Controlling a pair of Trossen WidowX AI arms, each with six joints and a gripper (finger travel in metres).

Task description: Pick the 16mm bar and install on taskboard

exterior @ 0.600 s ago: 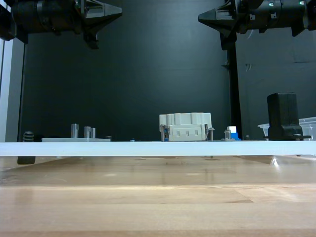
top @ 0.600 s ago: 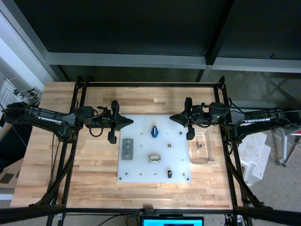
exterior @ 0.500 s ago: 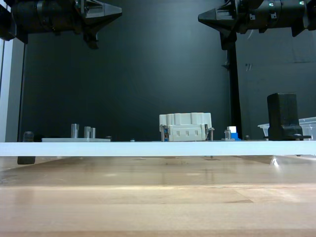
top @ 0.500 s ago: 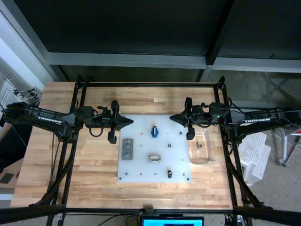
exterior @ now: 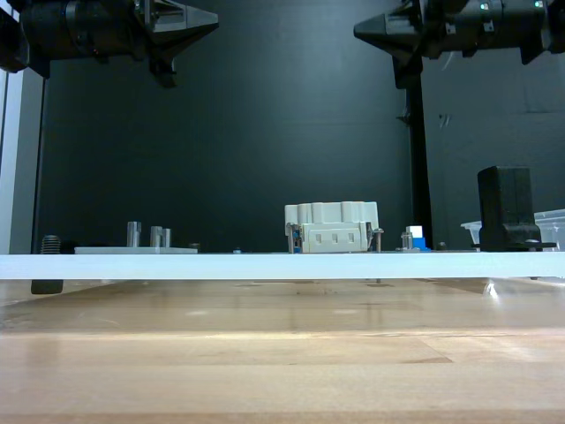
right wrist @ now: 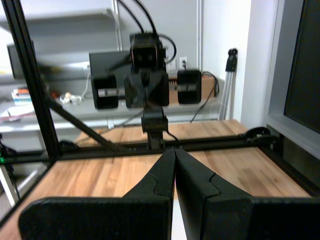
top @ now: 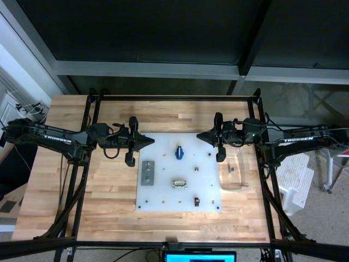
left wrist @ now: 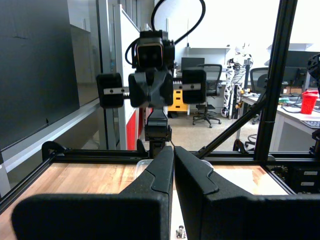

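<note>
A small grey metal piece (top: 230, 168), apparently the 16mm bar, lies free in a clear tray (top: 240, 184) just right of the white task board (top: 163, 196). It is in neither gripper and clear of the board. My left gripper (top: 151, 141) hovers high over the board's far left corner, shut, fingers pressed together (left wrist: 173, 149) with nothing between them. My right gripper (top: 199, 136) hovers high over the board's far right part, also shut and empty (right wrist: 175, 149). Both point inward at each other, well above the board (exterior: 210, 18) (exterior: 357, 33).
On the board stand a grey block with pegs (top: 148, 172), a blue fitting (top: 179, 152), a pale connector (exterior: 332, 227) and a black block (exterior: 505, 208). Black frame rails (top: 87, 164) run along both table sides.
The right gripper has edged very slightly left and up in the low view. The left arm and the bar have not moved.
</note>
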